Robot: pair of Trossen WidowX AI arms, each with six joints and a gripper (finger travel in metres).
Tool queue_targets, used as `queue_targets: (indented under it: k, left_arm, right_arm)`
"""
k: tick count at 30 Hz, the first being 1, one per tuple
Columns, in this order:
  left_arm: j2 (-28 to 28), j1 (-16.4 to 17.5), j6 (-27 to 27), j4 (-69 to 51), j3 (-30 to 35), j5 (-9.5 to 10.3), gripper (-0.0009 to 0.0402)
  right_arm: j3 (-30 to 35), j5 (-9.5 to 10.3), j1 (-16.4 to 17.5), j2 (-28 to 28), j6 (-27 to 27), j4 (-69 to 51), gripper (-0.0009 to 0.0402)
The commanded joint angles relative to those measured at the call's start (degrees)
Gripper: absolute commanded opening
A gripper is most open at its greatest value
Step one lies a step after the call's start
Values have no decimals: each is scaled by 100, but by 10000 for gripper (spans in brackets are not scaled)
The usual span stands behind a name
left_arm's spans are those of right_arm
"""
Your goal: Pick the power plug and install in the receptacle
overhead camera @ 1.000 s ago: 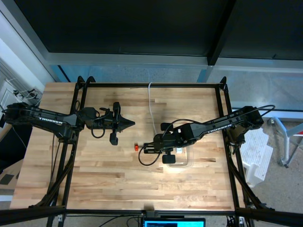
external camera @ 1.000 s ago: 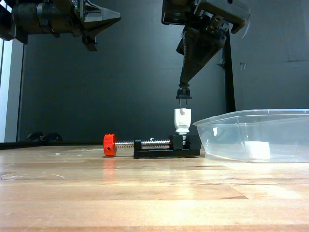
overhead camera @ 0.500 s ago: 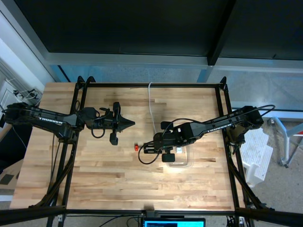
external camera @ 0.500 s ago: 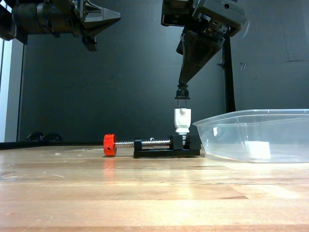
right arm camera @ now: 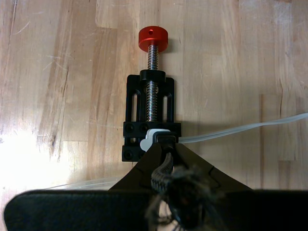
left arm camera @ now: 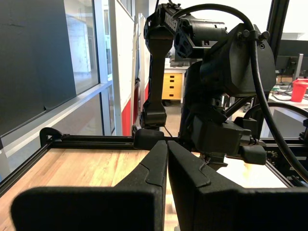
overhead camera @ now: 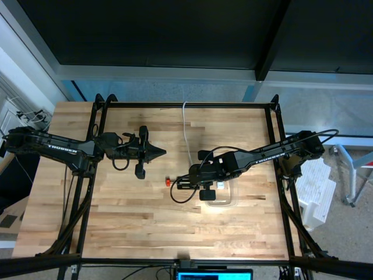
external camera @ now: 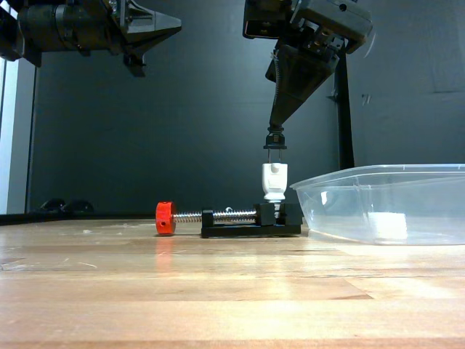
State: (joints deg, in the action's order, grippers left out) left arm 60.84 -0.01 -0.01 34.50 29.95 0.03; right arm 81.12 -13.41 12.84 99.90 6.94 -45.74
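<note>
Nothing has visibly shifted. The power plug (external camera: 275, 139), clamped in the right gripper (external camera: 275, 126), is poised over the receptacle (external camera: 275, 182); a straight downward push is needed. At 9 o'clock, the left gripper (external camera: 176, 26) is parked closed and empty.

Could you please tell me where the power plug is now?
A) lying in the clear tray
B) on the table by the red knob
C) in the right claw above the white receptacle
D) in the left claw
C: the right claw grips the power plug directly above the receptacle; the left claw hangs shut, high to the side.
</note>
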Motion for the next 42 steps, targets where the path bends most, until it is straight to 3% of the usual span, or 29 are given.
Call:
queue_targets:
  k: [1, 21, 24, 42]
  left_arm:
    - [2, 2, 0, 0, 0, 0, 0]
    - [2, 0, 0, 0, 0, 0, 0]
    - [2, 2, 0, 0, 0, 0, 0]
    - [2, 0, 0, 0, 0, 0, 0]
  right_arm:
    - [-2, -4, 4, -2, 4, 0, 0]
    - [-13, 17, 4, -2, 7, 15, 0]
    - [-15, 122, 4, -2, 9, 24, 0]
    - [-358, 92, 2, -2, 2, 363, 0]
